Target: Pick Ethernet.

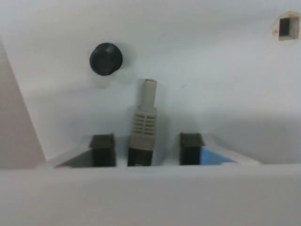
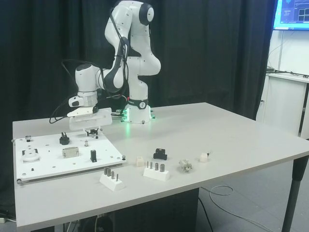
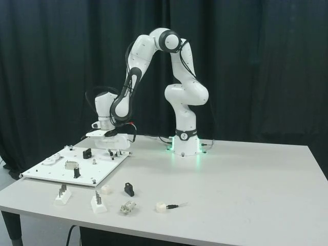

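Black curtain behind; grey table carrying white board near one end. Gripper low over board's far edge, nearest the arm base. Fingers spread apart, straddling upright grey Ethernet plug, not touching it. Plug standing on board between the fingertips, black knob just beyond it. Two white blocks along tabletop's front edge, each holding upright grey pins. Small black bracket and metal connector loose near the blocks.
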